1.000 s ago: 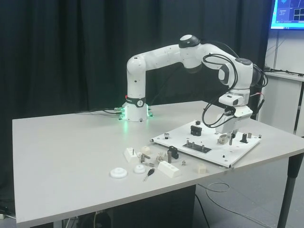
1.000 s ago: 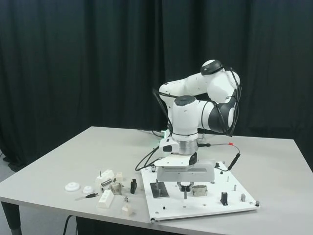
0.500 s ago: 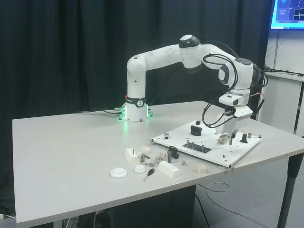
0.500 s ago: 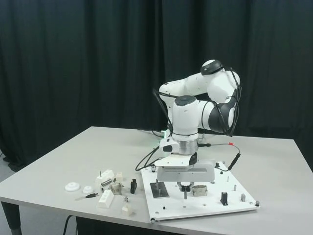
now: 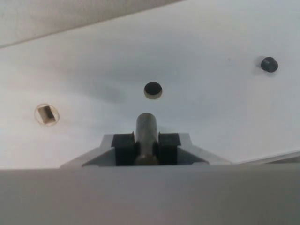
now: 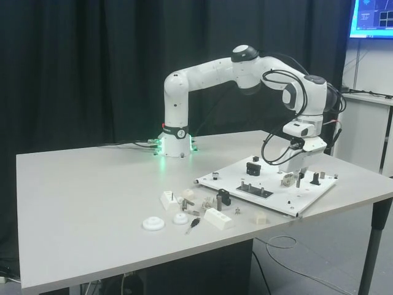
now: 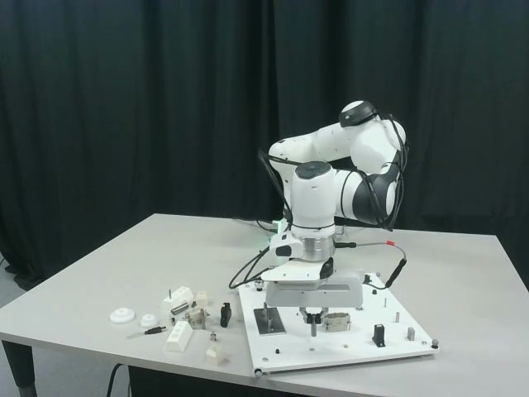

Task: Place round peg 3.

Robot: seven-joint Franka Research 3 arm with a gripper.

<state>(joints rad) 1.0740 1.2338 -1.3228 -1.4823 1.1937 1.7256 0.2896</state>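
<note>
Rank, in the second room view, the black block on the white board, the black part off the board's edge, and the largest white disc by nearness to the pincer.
1. Black block, on the board beside the pincer.
2. Black part, on the table just off the board.
3. White disc, at the loose parts' far end.

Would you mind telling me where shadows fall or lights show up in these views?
Wrist view: a soft shadow lies on the white board beside the round hole, beyond the peg held between the fingers. First room view: green light glows at the arm's base, and a lit screen sits in the corner.
</note>
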